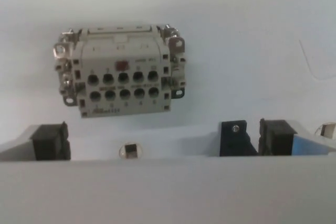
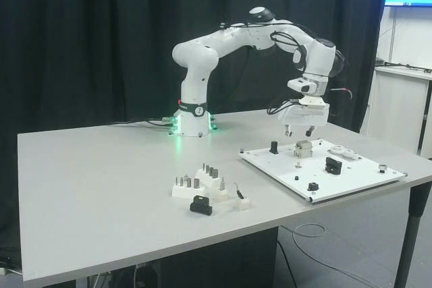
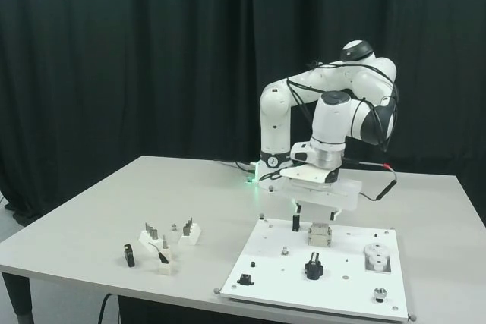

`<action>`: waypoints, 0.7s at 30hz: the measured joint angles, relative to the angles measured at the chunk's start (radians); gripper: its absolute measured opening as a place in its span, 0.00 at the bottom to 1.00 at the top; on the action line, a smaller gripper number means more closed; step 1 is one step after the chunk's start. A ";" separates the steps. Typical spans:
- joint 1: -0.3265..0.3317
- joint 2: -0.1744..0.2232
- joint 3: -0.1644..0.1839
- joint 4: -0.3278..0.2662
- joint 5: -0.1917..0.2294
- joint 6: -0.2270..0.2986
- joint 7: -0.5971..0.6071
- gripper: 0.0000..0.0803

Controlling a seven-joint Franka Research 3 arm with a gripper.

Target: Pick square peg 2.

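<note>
One white arm, gripper hanging above a white board; fingers spread apart, holding nothing. One grey multi-pin connector directly beneath, ten sockets in two rows of five. Two white peg holders stand well apart on the grey table, pegs upright; which is square peg 2 cannot be told.

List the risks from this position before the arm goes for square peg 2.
1. The tool hangs over the white assembly board, directly above the grey multi-pin connector block, far from the white peg holders at the table's front. A descent here would hit the connector, not a peg.
2. The pegs stand close together in those holders, so the wrong one may be grasped.
3. The small black block beside the holders could be knocked during approach.
</note>
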 joint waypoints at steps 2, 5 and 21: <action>0.003 0.000 -0.002 0.000 0.000 -0.001 0.004 1.00; 0.008 -0.001 -0.005 0.000 0.000 -0.002 0.008 1.00; 0.036 -0.007 -0.029 -0.001 0.000 -0.011 0.026 1.00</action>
